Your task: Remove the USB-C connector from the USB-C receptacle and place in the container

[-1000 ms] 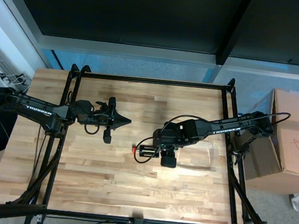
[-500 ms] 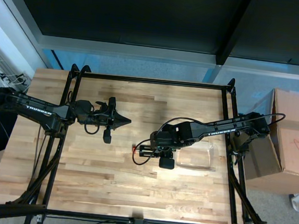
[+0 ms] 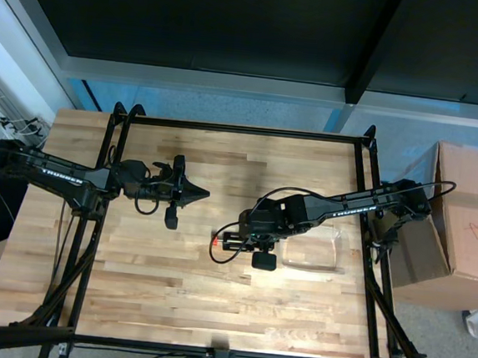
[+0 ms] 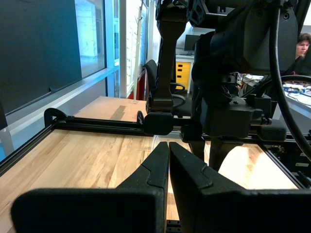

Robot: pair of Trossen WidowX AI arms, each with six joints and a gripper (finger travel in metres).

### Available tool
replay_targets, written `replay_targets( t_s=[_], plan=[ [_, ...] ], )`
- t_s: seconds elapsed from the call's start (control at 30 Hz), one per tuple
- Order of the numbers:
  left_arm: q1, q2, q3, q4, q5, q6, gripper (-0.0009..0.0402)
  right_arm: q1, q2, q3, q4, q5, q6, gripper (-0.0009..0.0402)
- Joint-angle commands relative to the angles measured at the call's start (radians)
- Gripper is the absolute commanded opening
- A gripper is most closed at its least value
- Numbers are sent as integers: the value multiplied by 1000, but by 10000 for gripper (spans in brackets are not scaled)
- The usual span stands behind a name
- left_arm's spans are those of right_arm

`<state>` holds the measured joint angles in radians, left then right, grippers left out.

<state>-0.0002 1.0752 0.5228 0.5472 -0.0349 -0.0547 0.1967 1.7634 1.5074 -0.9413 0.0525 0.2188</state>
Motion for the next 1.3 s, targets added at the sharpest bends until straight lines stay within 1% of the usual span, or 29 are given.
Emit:
replay_targets(
  t_s=[0.03, 0.1, 0.3, 1.03, 1.3],
  plan=[
    [0, 0, 0, 0, 0, 0, 0, 0, 0, 0, 2, 0, 0, -4],
    [0, 0, 0, 0, 0, 0, 0, 0, 0, 0, 2, 0, -2, 3],
    [0, 0, 0, 0, 0, 0, 0, 0, 0, -11, 6, 8, -8, -1],
    [0, 0, 0, 0, 0, 0, 0, 1, 0, -30, 11, 8, -7, 0],
    [0, 0, 0, 0, 0, 0, 0, 1, -37, -29, 8, 8, 0, 0]
  ],
)
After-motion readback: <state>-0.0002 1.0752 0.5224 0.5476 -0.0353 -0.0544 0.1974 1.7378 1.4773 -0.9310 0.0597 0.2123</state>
